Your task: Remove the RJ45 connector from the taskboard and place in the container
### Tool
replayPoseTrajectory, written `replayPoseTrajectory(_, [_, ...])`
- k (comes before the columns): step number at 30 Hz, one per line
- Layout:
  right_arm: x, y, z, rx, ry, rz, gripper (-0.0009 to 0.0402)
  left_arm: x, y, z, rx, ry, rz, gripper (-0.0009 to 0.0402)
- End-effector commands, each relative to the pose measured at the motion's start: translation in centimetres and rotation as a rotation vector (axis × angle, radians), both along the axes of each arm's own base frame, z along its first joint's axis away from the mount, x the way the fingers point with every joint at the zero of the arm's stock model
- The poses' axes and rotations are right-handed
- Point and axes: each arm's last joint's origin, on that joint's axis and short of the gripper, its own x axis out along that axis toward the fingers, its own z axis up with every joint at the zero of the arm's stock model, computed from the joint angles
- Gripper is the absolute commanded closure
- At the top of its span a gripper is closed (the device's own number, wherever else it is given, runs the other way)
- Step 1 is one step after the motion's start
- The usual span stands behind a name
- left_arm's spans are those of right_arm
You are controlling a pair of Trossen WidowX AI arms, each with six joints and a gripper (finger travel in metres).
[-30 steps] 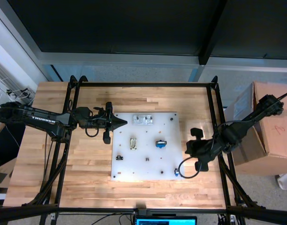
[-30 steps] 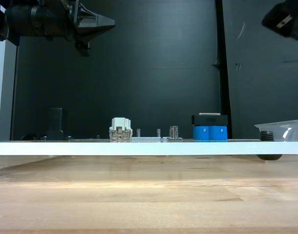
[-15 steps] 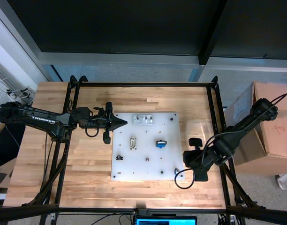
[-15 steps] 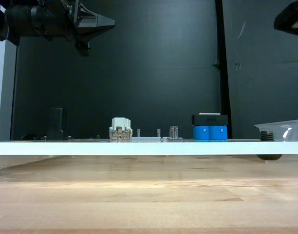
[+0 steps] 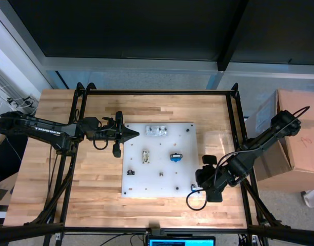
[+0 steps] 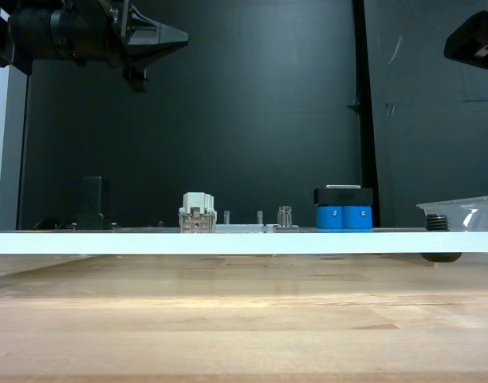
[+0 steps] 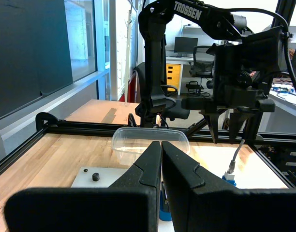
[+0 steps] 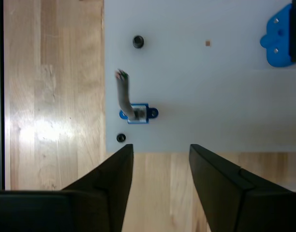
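The RJ45 connector [image 8: 133, 112] sits in its small blue seat with a short grey cable stub sticking out, at the near right corner of the white taskboard [image 5: 157, 177]. The high view shows the connector [image 5: 193, 188] there too. My right gripper [image 8: 160, 150] hangs open above the board's near edge, a little off from the connector and apart from it. From above, the right gripper [image 5: 203, 179] is beside that corner. The clear container [image 7: 150, 140] lies on the table right of the board. My left gripper [image 5: 134, 134] is shut and empty, high above the board's left edge.
On the board stand a blue block [image 5: 176, 157], a grey-white connector [image 5: 145, 156] and a metal part [image 5: 158, 131] at the far edge. A cardboard box [image 5: 300, 138] sits off the table's right side. A black frame borders the table.
The right arm has swung toward the near edge and slightly left, from beside the board's right side to over its near right corner. The left arm has not moved; the connector stays seated.
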Motion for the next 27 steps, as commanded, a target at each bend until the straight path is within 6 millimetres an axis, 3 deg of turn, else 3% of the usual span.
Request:
replayPoseTrajectory(1, [0.3, 0.3, -0.4, 0.001, -0.006, 0.001, 0.0204, 0.0, 0.0, 0.0, 0.000, 0.000, 0.000, 0.0393])
replayPoseTrajectory(8, [0.7, 1.0, -1.2, -0.002, -0.022, 0.006, 0.0176, 0.0, 0.0, 0.0, 0.000, 0.000, 0.000, 0.0393])
replayPoseTrajectory(27, [1.3, 2.0, -4.6, -0.007, -0.062, -0.011, 0.0178, 0.0, 0.0, 0.0, 0.000, 0.000, 0.000, 0.0393])
